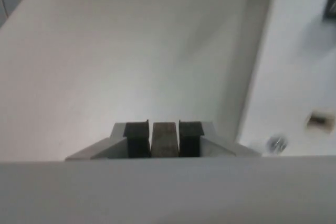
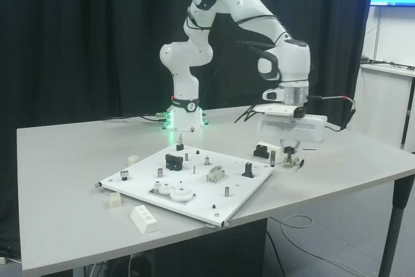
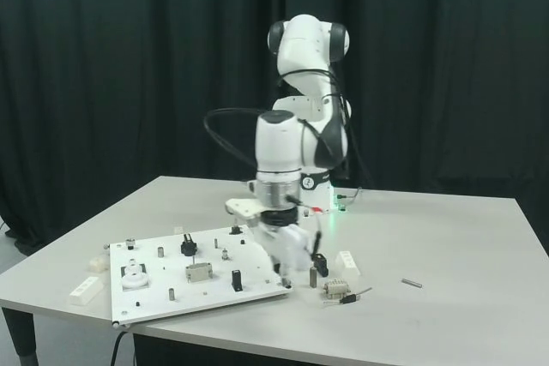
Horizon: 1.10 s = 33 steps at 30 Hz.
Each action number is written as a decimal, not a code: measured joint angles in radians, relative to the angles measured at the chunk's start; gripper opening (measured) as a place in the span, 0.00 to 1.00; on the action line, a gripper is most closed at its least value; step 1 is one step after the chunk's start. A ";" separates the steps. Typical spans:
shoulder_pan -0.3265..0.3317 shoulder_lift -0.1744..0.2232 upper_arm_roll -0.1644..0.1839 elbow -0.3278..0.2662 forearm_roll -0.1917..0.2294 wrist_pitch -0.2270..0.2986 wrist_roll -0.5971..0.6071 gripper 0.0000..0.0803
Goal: Place square peg 3.
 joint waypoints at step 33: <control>0.327 -0.021 -0.002 -0.077 -0.063 -0.067 0.336 0.14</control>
